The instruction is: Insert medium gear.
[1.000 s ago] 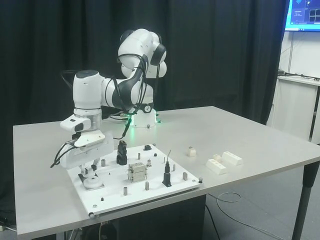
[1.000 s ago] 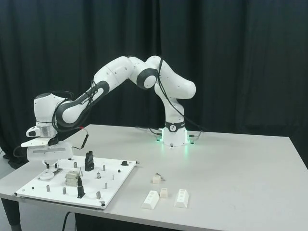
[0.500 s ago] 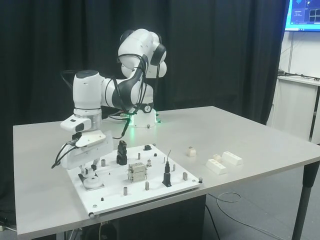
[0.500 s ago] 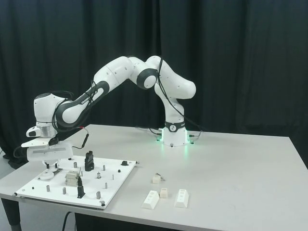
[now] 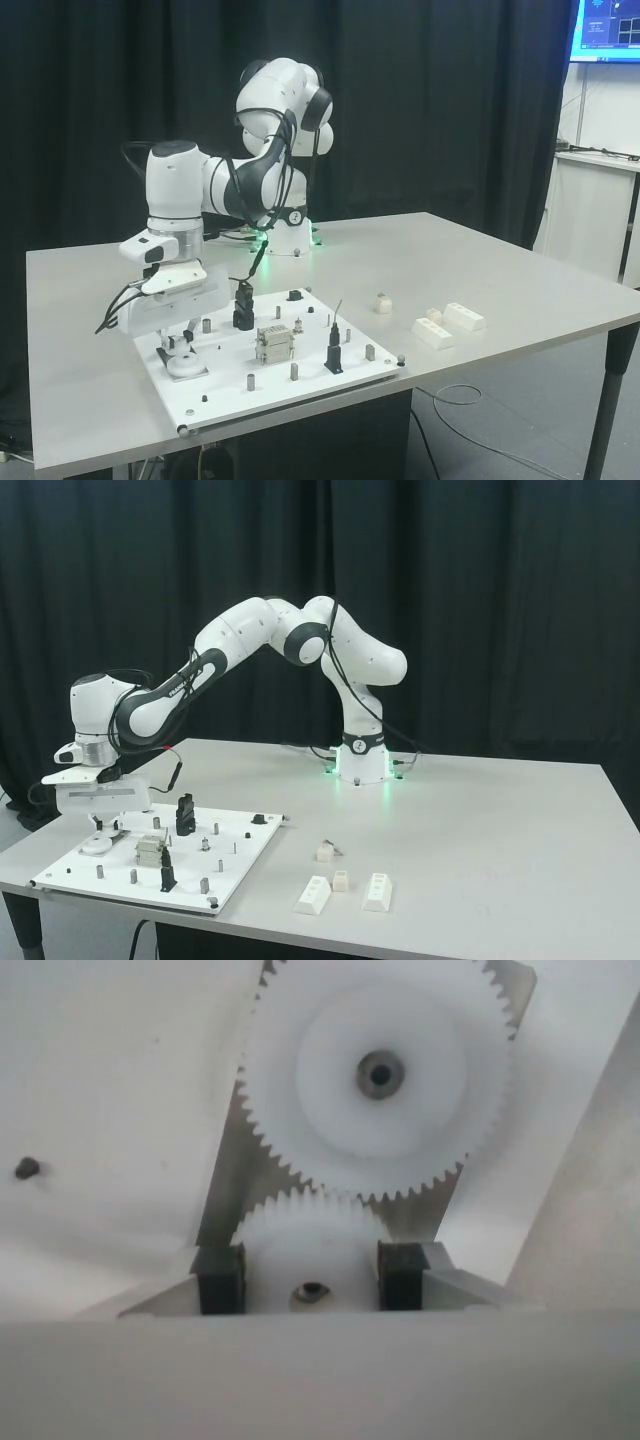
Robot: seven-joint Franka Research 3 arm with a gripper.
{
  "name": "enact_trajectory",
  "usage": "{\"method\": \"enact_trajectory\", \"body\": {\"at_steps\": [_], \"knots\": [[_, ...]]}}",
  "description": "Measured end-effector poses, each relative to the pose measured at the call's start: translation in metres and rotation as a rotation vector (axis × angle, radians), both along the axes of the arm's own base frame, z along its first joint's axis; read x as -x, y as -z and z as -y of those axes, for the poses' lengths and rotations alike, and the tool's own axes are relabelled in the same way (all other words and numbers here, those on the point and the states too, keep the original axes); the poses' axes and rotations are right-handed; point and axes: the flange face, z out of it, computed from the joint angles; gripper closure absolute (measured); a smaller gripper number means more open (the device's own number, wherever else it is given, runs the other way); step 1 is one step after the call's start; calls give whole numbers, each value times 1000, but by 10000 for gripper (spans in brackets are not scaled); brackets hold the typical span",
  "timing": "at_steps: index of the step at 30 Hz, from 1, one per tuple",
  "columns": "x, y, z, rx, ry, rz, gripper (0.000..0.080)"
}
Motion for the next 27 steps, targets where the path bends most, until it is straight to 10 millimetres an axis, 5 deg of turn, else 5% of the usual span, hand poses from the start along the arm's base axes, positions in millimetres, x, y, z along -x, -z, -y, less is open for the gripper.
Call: {"method": "enact_trajectory", "body": {"at_steps": [27], "knots": [[-1, 3, -2, 6, -56, -8, 522]]}}
